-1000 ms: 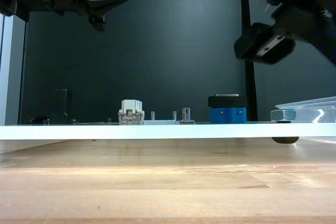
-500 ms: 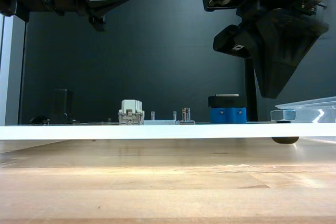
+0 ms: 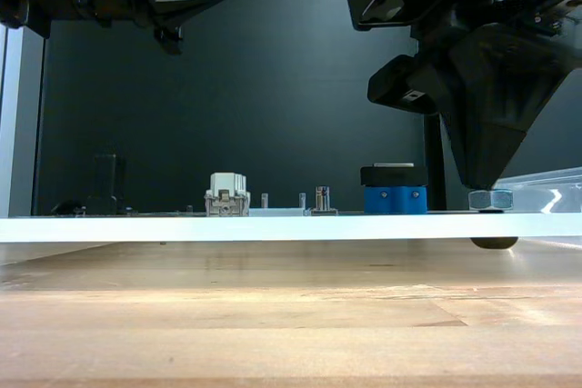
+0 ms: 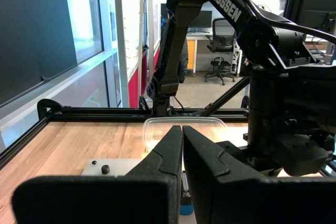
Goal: Pick the M12 fastener and fasten on the M12 threads
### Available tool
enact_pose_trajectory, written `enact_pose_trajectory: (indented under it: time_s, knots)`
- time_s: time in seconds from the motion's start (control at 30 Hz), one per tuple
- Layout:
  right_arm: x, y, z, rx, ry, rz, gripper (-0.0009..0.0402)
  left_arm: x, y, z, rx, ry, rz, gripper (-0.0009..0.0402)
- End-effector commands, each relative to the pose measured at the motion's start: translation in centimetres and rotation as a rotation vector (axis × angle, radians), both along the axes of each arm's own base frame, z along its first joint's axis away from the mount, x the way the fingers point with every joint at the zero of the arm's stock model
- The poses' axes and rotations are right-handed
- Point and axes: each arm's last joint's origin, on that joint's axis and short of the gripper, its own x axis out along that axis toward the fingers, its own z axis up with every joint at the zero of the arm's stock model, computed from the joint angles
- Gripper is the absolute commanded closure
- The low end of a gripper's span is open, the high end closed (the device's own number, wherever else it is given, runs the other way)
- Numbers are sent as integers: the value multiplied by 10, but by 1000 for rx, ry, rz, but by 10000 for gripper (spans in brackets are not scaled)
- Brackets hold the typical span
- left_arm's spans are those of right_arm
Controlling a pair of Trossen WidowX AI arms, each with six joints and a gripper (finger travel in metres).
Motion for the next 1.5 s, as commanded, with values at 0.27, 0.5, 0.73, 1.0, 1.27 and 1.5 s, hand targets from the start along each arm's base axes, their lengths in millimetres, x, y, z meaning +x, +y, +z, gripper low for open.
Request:
enact_pose_trajectory:
  time_s: [0.27,0.5,0.73,1.0,1.27,1.5]
  knots:
    - [-13,0,3,151,181,38,393,0,0,0,0,0,0,393]
    - [-11,-3,6,55,112,-12,393,0,0,0,0,0,0,393]
    - [-6,-4,3,-6,49,-78,393,0,0,0,0,0,0,393]
    - [-1,-1,-7,-4,46,-98,393,0,0,0,0,0,0,393]
    - [-2,5,-6,186,130,-41,393,0,0,0,0,0,0,393]
    - [-4,6,0,230,133,-12,393,0,0,0,0,0,0,393]
